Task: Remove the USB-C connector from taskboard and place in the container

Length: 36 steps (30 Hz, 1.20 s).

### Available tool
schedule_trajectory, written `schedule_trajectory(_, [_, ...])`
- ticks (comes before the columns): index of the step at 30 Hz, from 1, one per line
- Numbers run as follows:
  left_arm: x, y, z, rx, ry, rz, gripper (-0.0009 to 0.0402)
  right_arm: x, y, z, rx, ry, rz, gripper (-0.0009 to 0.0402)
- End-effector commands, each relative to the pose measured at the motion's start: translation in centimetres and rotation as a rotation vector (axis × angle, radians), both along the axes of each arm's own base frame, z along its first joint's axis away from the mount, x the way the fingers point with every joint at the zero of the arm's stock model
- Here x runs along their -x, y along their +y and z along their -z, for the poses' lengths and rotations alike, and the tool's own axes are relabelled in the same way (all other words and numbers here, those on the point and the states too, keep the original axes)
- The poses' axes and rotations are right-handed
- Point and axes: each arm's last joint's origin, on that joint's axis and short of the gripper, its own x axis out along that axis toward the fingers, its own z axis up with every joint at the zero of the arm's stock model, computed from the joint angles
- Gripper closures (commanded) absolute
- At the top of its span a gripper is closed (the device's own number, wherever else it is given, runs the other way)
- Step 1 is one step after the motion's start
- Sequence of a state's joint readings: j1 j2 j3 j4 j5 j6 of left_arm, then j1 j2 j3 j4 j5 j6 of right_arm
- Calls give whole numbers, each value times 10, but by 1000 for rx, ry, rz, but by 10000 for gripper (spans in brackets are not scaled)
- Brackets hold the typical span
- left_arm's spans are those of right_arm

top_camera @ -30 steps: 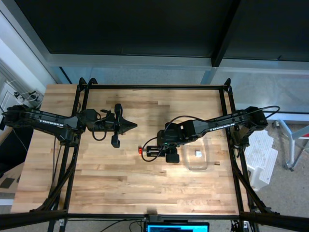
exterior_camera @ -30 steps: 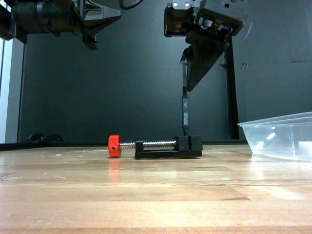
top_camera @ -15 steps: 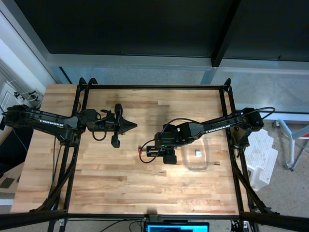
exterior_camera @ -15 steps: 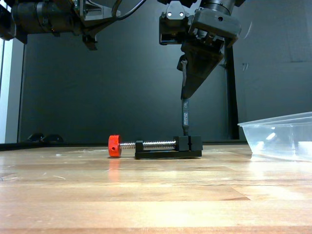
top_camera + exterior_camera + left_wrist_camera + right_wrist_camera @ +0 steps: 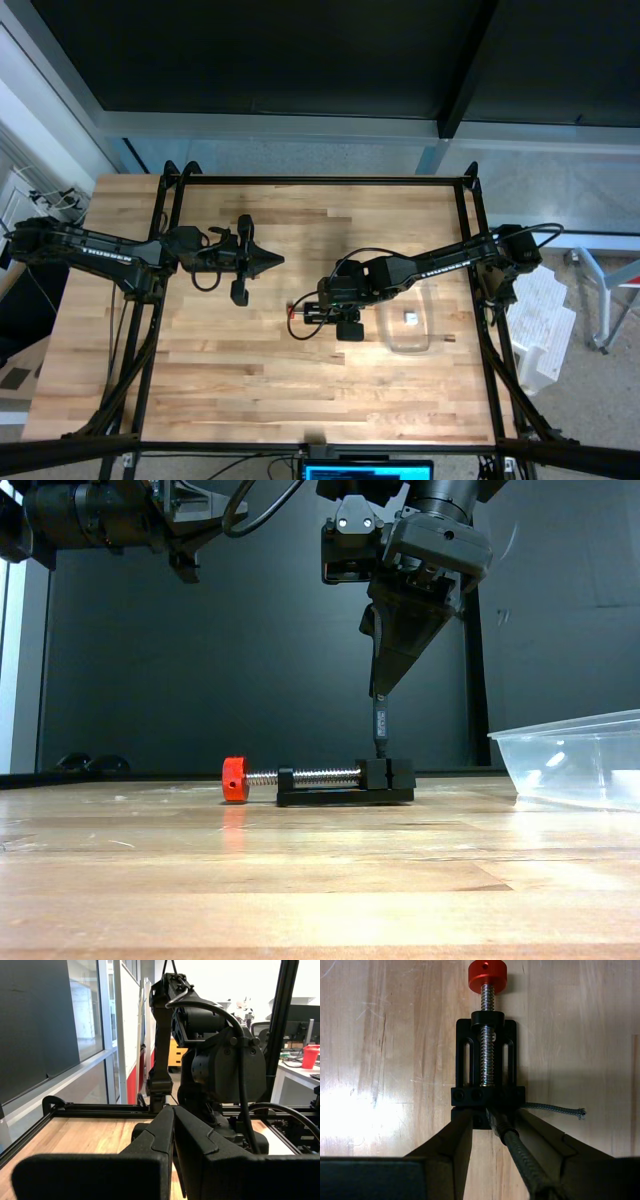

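Observation:
The taskboard (image 5: 345, 780) is a small black vise with a red knob (image 5: 234, 779), lying on the wooden table; it also shows from above (image 5: 487, 1075) and in the high view (image 5: 318, 313). The USB-C connector (image 5: 379, 725) stands upright out of its right end, a thin dark plug with its braided cable (image 5: 520, 1155) running up. My right gripper (image 5: 377, 688) hangs directly over it; its two fingers stand open on either side of the plug (image 5: 494, 1119). The clear container (image 5: 575, 760) sits to the right (image 5: 405, 322). My left gripper (image 5: 272, 260) is shut and held high at the left.
A small white piece (image 5: 409, 318) lies inside the container. A short loose wire (image 5: 555, 1107) lies on the table beside the taskboard. The black frame rails (image 5: 320, 181) border the wooden tabletop (image 5: 250, 380).
My right gripper has come down along the upright connector toward the taskboard and shifted slightly left. The left arm has not moved.

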<state>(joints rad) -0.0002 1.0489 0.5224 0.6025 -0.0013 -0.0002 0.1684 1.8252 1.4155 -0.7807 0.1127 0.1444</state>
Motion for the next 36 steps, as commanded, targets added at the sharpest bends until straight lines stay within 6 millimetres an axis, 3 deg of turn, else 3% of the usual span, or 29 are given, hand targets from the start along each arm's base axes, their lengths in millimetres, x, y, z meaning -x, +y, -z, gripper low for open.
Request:
schedule_trajectory(1, [0, 0, 0, 0, -1, 0, 393, 1, 0, -2, -3, -5, -1, 296])
schedule_trajectory(23, [0, 0, 0, 0, -1, 0, 393, 1, 1, -4, -2, -11, -2, 392])
schedule_trajectory(36, [0, 0, 0, 0, -1, 0, 393, 2, 0, -4, -2, -13, -1, 391])
